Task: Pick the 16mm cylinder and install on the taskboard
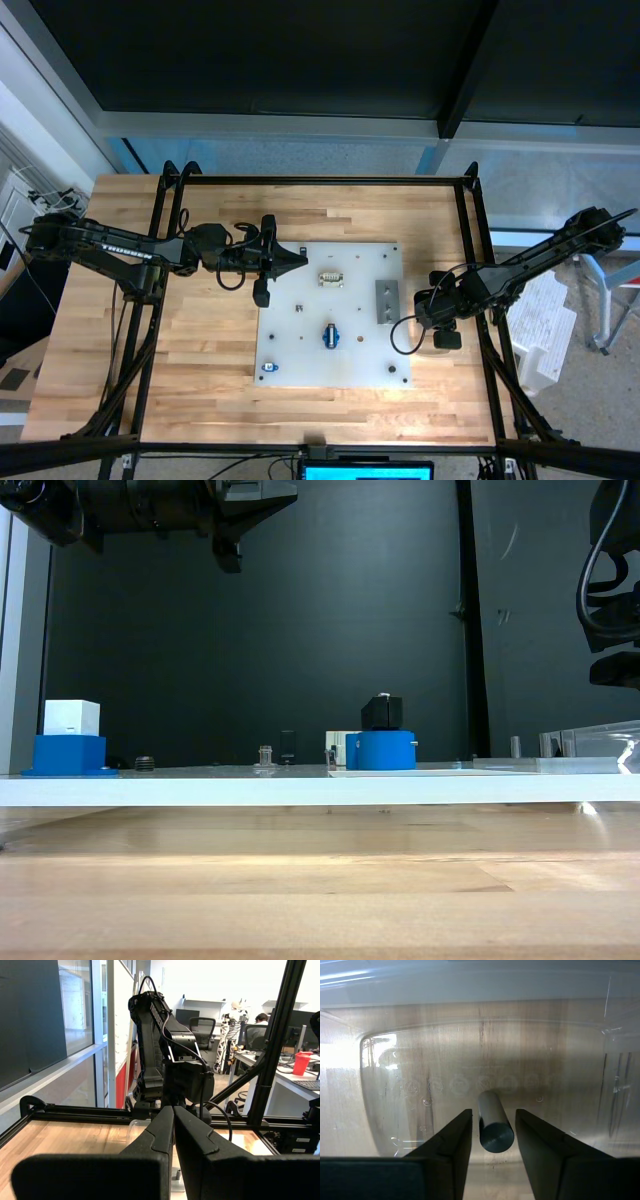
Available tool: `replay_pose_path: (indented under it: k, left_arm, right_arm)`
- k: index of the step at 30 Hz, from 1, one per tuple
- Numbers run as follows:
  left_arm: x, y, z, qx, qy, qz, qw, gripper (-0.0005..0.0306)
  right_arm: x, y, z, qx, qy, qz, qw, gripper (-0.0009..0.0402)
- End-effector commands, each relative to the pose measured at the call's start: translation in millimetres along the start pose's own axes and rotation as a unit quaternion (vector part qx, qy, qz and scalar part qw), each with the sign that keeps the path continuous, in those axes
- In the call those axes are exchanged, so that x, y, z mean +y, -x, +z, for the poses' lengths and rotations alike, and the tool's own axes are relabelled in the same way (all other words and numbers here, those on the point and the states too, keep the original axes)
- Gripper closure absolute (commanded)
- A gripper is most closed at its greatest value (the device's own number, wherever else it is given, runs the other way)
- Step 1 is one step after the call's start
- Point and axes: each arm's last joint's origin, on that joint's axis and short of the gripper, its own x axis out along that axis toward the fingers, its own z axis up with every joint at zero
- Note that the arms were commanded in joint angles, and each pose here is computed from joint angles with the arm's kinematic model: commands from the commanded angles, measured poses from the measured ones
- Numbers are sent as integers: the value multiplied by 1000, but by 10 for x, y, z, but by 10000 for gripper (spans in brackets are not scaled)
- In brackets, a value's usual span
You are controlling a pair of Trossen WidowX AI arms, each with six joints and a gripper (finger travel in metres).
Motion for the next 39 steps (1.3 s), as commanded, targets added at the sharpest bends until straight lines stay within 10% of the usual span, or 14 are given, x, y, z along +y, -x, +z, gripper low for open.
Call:
replay_pose_path:
  k: [1,17,39]
  left_arm:
    - [0,0,0,0,0,0,1000,300]
    - [1,0,0,0,0,0,1000,300]
    - [1,0,0,0,0,0,1000,300]
  right_arm:
    - [2,2,3,-2,0,1,1000,308]
    - [7,29,16,-6,-8,3,1000,383]
    - [25,742,185,-14,-9,7,1000,381]
